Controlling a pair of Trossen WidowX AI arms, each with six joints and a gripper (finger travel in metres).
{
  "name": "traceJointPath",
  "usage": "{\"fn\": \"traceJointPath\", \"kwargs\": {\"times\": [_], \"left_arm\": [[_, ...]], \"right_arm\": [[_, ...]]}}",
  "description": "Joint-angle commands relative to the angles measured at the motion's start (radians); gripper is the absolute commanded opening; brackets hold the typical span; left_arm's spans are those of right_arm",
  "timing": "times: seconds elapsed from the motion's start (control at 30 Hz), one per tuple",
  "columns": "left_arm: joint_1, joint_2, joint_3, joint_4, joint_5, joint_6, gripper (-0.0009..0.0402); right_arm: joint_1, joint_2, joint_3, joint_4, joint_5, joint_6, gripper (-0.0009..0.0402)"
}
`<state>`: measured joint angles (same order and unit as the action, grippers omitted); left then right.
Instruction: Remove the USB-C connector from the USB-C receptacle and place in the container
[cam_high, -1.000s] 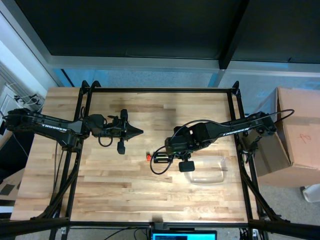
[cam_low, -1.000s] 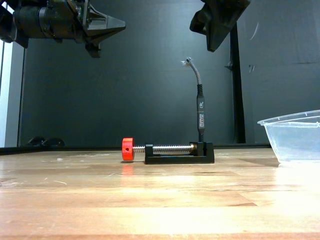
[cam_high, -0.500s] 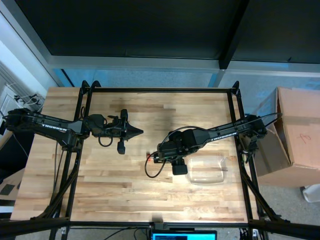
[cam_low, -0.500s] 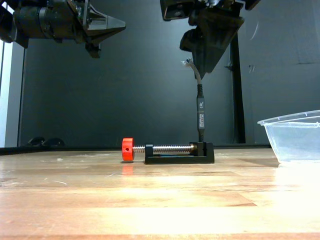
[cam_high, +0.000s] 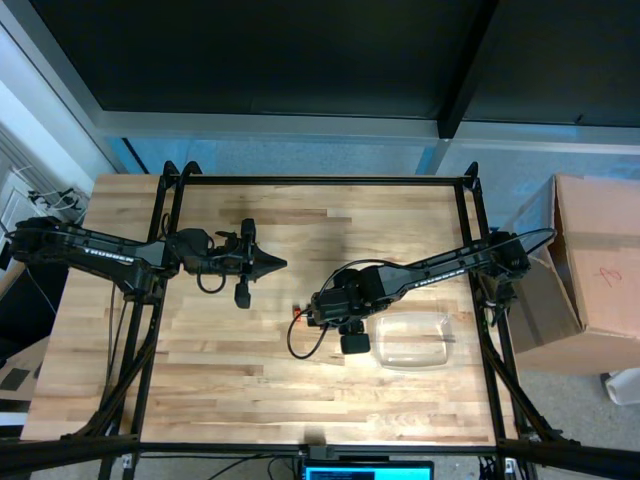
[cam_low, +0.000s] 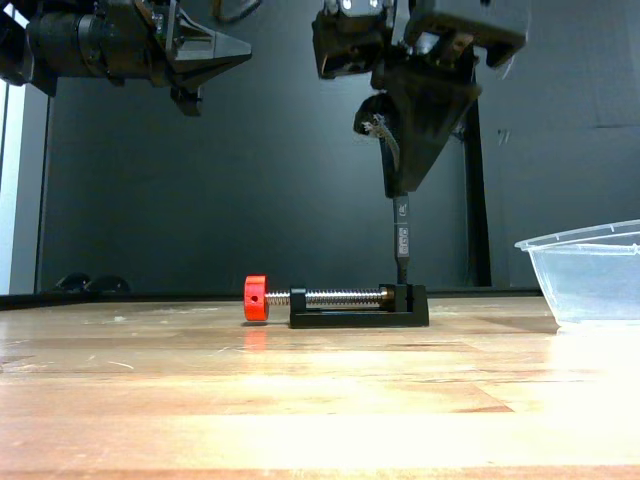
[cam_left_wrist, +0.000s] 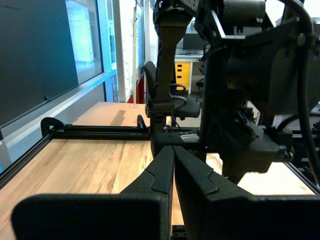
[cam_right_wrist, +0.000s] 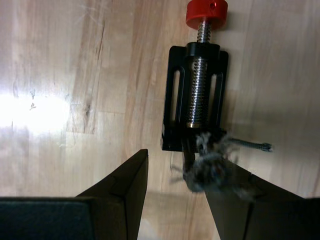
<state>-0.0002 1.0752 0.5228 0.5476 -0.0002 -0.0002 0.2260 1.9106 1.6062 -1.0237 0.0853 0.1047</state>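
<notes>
- My right gripper (cam_low: 399, 182) hangs tip-down over the clamp (cam_low: 350, 308), fingers apart, astride the frayed cable end of the USB-C connector (cam_low: 401, 236).
- My left gripper (cam_low: 238, 45) hovers high, fingers together.
- Over the last second the right gripper has dropped onto the cable. The connector is still upright in the USB-C receptacle (cam_low: 404, 291).
- The container (cam_low: 590, 275) sits apart, right of the clamp.

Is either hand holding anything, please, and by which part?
Nothing is held. The right hand hangs open around the frayed cable end of the connector, which stands in its receptacle. The left hand hovers shut, empty, at the left.
</notes>
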Motion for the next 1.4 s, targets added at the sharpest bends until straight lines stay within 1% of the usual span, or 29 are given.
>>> {"fn": "traceJointPath", "kwargs": {"times": [0.03, 0.17, 0.27, 0.63, 0.73, 0.87, 1.07, 1.17, 1.4], "left_arm": [[0.0, 0.0, 0.0, 0.0, 0.0, 0.0, 0.0], [0.0, 0.0, 0.0, 0.0, 0.0, 0.0, 0.0], [0.0, 0.0, 0.0, 0.0, 0.0, 0.0, 0.0], [0.0, 0.0, 0.0, 0.0, 0.0, 0.0, 0.0], [0.0, 0.0, 0.0, 0.0, 0.0, 0.0, 0.0], [0.0, 0.0, 0.0, 0.0, 0.0, 0.0, 0.0], [0.0, 0.0, 0.0, 0.0, 0.0, 0.0, 0.0], [0.0, 0.0, 0.0, 0.0, 0.0, 0.0, 0.0], [0.0, 0.0, 0.0, 0.0, 0.0, 0.0, 0.0]], "right_arm": [[-0.003, -0.001, -0.019, 0.02, 0.0, -0.009, 0.0128], [-0.007, -0.001, -0.021, 0.021, 0.003, -0.014, 0.0112], [-0.013, -0.001, -0.022, 0.021, 0.003, -0.02, 0.0092], [-0.022, -0.002, -0.026, 0.022, 0.002, -0.043, -0.0003], [-0.023, -0.002, -0.026, 0.021, 0.002, -0.043, 0.0005], [-0.024, -0.002, -0.026, 0.019, 0.002, -0.043, -0.0001], [-0.024, -0.009, -0.026, 0.019, 0.004, -0.042, 0.0], [-0.024, -0.018, -0.026, 0.018, 0.027, -0.042, 0.0], [-0.024, -0.049, -0.026, 0.011, 0.028, -0.039, 0.0]]}}
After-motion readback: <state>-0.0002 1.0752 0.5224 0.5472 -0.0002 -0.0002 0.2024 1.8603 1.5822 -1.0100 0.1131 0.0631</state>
